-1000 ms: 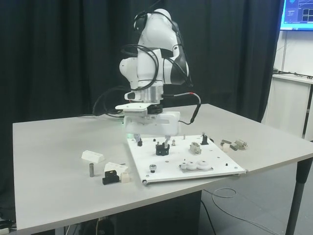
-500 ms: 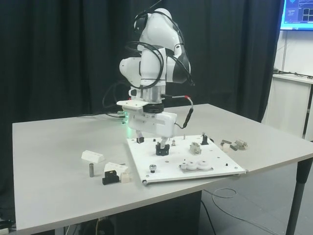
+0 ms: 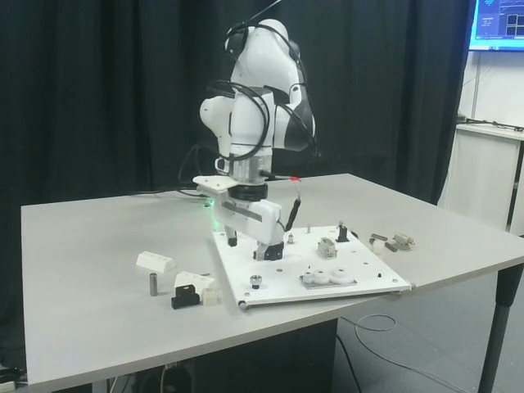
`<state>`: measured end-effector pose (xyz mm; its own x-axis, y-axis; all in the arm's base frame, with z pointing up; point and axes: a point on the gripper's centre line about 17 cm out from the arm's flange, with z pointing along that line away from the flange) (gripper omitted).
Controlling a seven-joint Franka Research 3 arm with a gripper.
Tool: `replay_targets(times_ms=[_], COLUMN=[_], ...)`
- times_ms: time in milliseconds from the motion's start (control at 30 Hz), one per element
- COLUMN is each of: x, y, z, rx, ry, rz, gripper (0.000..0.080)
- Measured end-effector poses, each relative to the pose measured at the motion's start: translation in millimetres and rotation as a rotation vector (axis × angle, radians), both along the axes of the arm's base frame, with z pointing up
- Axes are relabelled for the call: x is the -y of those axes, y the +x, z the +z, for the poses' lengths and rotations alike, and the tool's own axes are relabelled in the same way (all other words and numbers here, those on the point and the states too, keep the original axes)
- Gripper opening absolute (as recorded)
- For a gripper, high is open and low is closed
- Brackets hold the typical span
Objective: Remove bolt 4.
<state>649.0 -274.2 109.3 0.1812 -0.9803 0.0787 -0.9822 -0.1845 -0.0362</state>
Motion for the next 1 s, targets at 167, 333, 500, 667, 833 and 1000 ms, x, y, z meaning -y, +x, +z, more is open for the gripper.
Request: replay_targets(times_ms=[167,333,500,667,833,1000], x=[-2,-7,-12,-13,-13,-15], y=[1.2,3.3,6.0,7.8,8.5,8.4], z=[-11.1,-19.5,-27.6,-35.4,-42.2,-48.0], rx=[-0.002,-0.006,-0.006,-0.009,-0.014,-0.019], ry=[0.000,0.004,0.008,0.010,0.009,0.010], rz=[-0.015,-0.018,-0.017,-0.019,-0.019,-0.015], gripper=[0.0800,0.0800,0.0800,0.0800,0.0800,0.0800])
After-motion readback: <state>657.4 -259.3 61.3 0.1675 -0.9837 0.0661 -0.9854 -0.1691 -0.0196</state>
